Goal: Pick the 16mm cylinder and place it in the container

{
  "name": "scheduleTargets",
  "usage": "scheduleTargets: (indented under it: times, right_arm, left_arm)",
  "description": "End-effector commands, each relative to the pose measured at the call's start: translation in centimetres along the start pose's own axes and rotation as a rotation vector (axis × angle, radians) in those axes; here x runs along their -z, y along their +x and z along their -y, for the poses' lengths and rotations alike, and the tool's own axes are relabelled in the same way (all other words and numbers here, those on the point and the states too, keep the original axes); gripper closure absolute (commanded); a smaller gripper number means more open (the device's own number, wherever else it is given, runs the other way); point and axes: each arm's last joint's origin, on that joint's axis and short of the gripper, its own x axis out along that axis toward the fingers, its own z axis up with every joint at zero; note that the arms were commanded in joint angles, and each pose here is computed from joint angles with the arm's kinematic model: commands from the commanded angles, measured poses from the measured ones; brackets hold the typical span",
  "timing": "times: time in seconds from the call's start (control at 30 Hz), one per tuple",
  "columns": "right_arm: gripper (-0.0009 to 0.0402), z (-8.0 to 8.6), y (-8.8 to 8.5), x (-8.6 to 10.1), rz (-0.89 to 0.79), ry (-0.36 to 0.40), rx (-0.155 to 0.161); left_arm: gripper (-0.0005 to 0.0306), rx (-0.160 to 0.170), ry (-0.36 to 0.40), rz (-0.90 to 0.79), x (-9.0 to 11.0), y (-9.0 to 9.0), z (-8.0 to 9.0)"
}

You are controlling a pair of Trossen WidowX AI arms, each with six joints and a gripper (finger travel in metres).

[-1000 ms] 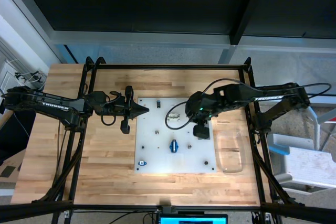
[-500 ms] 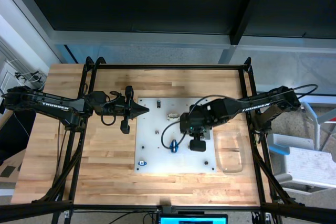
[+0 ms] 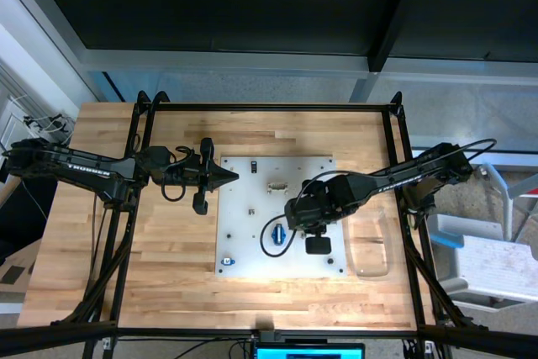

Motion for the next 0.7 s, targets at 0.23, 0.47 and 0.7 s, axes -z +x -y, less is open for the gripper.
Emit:
scheduleTargets:
  times: [0.23,0.47,0.7]
  right_arm:
    - [0.0241,-0.4,1.9,0.7,-0.045,0.034,0.012]
    - [0.02,-0.7,3.5,0.7,-0.058,0.027,0.014]
    - [0.0199,-1.0,4.9,0.3,-0.07,0.018,0.02]
  left_arm:
    - [0.03,0.0,0.0,-0.002,0.0,0.0,0.0]
    - [0.03,0.0,0.0,-0.007,0.1,0.0,0.0]
    - [0.03,0.0,0.0,-0.008,0.1,0.0,0.0]
